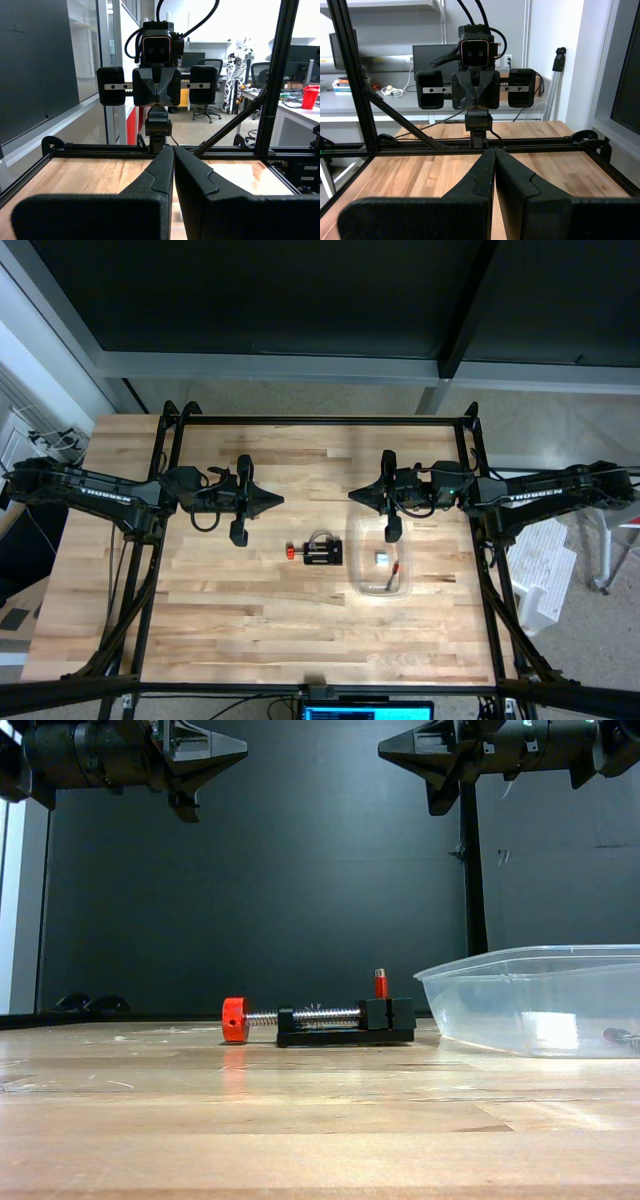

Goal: Remove the RCA connector from the receptacle and place in the container

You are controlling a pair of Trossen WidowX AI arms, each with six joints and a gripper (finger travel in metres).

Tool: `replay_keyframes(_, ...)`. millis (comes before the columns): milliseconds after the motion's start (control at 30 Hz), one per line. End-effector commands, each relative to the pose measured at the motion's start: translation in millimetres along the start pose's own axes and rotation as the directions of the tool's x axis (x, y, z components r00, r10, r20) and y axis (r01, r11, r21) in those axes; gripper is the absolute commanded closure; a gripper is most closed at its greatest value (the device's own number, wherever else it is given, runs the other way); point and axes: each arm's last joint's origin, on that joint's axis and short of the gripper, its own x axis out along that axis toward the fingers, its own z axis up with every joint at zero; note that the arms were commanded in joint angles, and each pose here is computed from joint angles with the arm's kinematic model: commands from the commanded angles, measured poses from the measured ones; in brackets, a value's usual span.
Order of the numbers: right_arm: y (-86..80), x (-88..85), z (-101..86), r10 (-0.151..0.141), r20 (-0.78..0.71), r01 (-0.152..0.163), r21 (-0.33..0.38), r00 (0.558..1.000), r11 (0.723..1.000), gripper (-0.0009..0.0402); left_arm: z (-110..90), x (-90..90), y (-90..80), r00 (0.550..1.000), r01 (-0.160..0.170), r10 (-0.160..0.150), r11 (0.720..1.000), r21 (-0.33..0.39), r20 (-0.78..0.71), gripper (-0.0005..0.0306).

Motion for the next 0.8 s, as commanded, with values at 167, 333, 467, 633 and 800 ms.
replay_keyframes(167,0.2,0.1,-1.6,-0.001,-0.015,0.001,-0.006,1.0,1.0,0.0393,0.1,0.1,0.0,1.0,0.0,0.0,1.0,0.0,0.0,0.03)
replay_keyframes(333,1.1,0.1,-1.1,0.002,-0.009,-0.002,-0.005,1.0,1.0,0.0393,0.1,0.1,0.0,1.0,0.0,0.0,1.0,0.0,0.0,0.03)
replay_keyframes(467,1.1,0.2,-0.8,0.001,-0.006,-0.001,-0.002,1.0,1.0,0.0393,0.1,0.1,0.0,1.0,0.0,0.0,1.0,0.0,0.0,0.03)
replay_keyframes(633,1.1,0.2,-0.6,-0.002,-0.004,0.002,0.0,1.0,1.0,0.0393,0.1,0.1,0.0,1.0,0.0,0.0,1.0,0.0,0.0,0.03)
replay_keyframes(800,0.9,0.2,-0.4,-0.008,-0.002,0.008,0.001,1.0,1.0,0.0393,0.1,0.1,0.1,1.0,0.0,0.0,1.0,0.0,0.0,0.03)
